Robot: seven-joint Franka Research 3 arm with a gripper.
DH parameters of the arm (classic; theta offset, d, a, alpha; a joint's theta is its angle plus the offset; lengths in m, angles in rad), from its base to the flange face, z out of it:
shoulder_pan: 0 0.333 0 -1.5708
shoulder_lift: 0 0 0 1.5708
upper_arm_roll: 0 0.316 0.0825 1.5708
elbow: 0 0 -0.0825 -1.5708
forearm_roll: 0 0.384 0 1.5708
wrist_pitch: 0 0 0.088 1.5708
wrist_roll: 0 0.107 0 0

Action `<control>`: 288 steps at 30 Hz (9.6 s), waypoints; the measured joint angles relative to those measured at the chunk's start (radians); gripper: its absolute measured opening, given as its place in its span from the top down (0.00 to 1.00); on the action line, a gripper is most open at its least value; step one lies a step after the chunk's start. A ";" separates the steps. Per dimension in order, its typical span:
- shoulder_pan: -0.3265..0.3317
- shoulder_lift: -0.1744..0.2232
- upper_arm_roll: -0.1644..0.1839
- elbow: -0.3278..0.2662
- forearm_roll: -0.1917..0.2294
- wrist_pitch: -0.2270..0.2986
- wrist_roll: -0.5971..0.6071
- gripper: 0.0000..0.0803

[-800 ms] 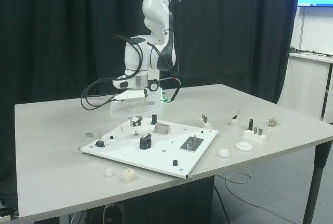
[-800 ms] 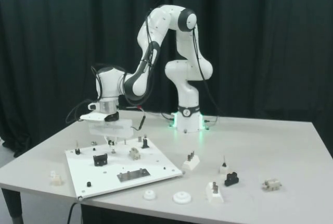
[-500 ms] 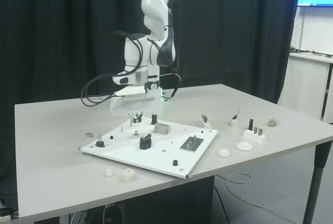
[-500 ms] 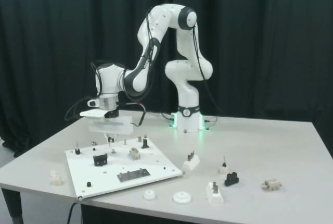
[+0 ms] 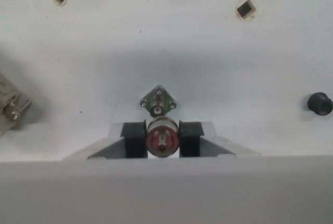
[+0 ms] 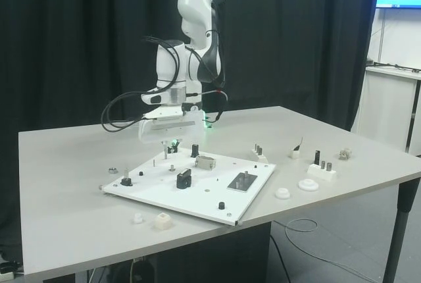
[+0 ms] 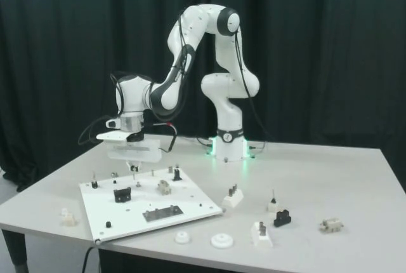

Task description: Insert BNC.

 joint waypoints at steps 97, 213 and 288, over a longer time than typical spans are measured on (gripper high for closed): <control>0.002 0.052 0.042 -0.117 0.185 0.252 -0.026 0.84; 0.000 0.079 0.042 -0.104 0.305 0.245 0.128 0.84; 0.023 0.086 0.035 -0.096 0.135 0.249 1.549 0.84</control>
